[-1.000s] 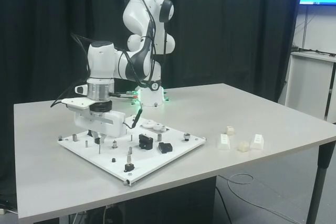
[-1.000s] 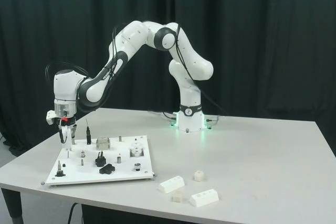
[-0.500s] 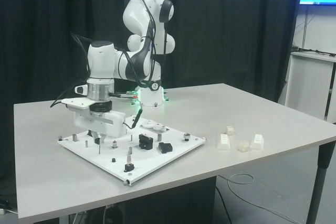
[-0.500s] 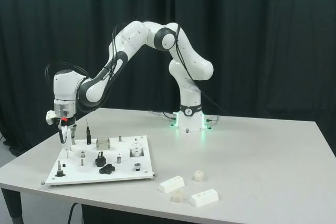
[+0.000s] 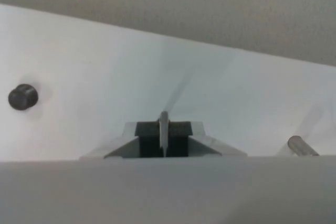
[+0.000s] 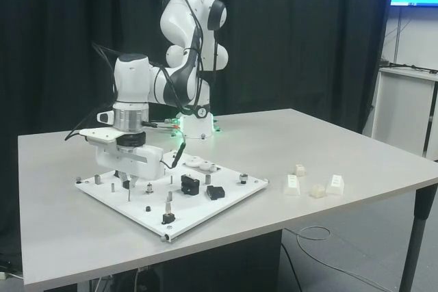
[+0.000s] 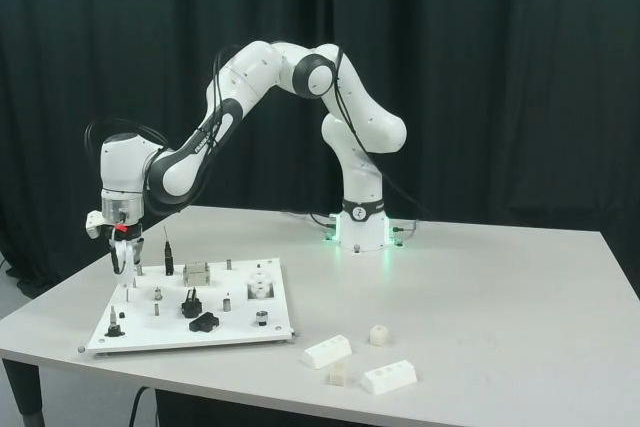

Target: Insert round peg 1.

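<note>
My gripper (image 5: 163, 145) hangs low over the white board (image 6: 226, 193) on the grey table (image 6: 328, 148). My jaws are pinched together on a thin grey peg (image 5: 163, 129), held upright just above the board's surface.

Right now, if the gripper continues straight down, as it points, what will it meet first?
Probably the white board. The gripper is shut on a thin round peg pointing down at it, so the peg's tip would touch first. Whether a hole lies exactly beneath is unclear.
</note>
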Available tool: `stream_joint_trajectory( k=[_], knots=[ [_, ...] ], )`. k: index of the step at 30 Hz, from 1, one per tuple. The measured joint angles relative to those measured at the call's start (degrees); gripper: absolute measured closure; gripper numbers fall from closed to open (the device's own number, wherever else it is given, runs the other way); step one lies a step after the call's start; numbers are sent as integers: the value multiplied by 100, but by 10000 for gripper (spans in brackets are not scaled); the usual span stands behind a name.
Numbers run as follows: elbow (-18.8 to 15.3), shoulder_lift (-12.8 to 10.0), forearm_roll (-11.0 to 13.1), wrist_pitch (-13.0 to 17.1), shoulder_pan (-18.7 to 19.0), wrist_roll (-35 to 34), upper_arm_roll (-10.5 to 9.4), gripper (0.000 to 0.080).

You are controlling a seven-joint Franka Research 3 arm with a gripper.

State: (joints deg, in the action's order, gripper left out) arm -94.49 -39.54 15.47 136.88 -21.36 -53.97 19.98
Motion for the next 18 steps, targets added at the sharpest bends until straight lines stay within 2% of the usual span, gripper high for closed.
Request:
stream_joint_trajectory(
  k=[18],
  knots=[
    [11,-6,80,-16,0,9,0,774]
  ],
)
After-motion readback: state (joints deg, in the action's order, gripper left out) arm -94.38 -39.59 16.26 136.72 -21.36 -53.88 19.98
